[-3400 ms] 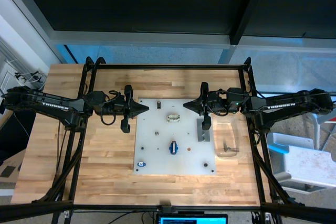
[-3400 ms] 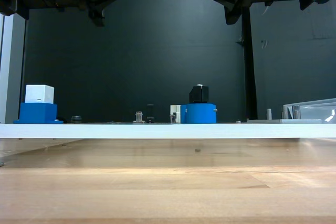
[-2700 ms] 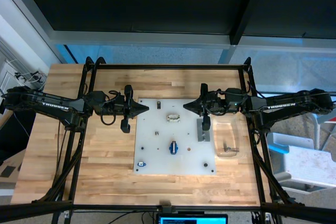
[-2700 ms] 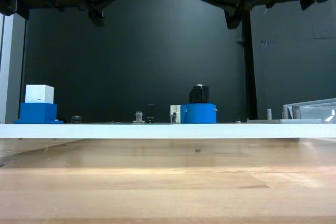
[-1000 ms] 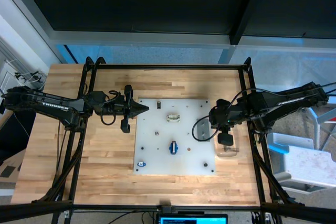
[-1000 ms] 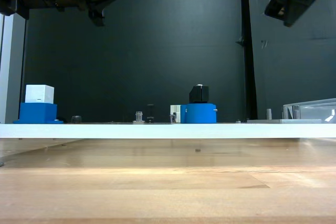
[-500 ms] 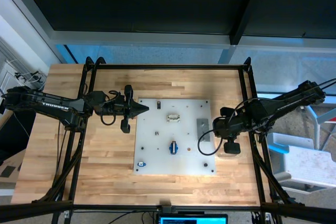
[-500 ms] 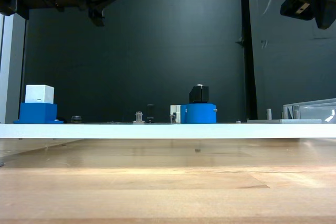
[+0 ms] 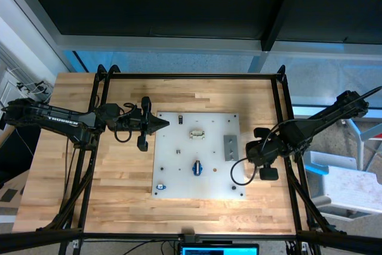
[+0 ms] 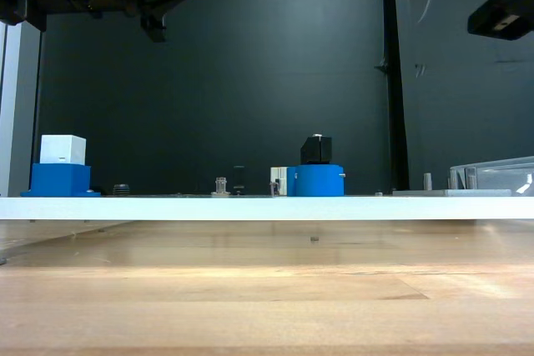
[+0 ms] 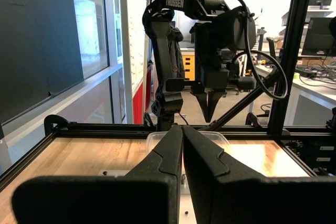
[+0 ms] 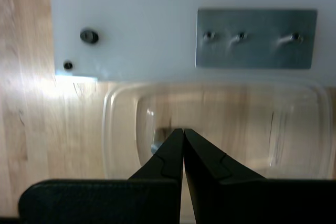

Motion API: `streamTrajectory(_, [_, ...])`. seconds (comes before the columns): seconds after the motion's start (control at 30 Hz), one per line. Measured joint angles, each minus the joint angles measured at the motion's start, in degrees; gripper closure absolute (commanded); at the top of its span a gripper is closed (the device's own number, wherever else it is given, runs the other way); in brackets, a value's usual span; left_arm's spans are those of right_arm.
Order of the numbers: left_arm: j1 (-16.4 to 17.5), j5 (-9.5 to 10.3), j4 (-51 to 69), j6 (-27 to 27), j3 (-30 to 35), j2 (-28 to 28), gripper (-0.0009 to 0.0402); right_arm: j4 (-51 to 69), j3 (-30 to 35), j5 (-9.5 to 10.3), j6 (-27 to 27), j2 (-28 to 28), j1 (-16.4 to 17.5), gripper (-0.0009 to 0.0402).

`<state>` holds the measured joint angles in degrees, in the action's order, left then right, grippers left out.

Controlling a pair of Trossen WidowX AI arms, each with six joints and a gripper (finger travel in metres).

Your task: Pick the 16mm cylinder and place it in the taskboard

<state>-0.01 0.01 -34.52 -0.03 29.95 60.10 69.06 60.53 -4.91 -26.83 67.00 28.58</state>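
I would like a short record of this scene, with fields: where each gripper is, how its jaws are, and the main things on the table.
Left gripper: hangs high near the board's left edge; jaws shut, nothing between them.
Right gripper: points down over the clear tray; jaws shut, nothing between them.
Board: white, lying on the wooden table.
On the board: grey block near the right edge, blue fitting near the middle.
Tray place: on the table, beside the board's right edge.
Cylinder: not clearly seen.

Smooth taskboard (image 9: 179, 177) (matt metal block (image 9: 230, 147)) on wooden table (image 9: 119, 171).
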Motion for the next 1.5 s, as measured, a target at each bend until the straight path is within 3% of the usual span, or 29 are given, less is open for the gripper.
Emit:
streamTrajectory(0.33, [0.00,0.00,0.00,0.00,0.00,-0.02,0.0393,2.03,-2.99,0.00,-1.99,0.00,2.64,0.0380])
streamTrajectory(0.87, [0.00,0.00,0.00,0.00,-0.02,0.00,0.0393,-0.61,-7.48,-0.02,-7.04,-0.02,6.36,0.0275])
streamTrajectory(1.2, [0.00,0.00,0.00,0.00,-0.02,0.00,0.0393,-2.69,-8.79,-0.04,-7.48,0.00,7.26,0.0216])
streamTrajectory(1.5, [0.00,-0.02,0.00,0.00,-0.02,0.00,0.0393,-3.85,-9.84,-1.55,-7.45,0.22,8.07,0.0177])
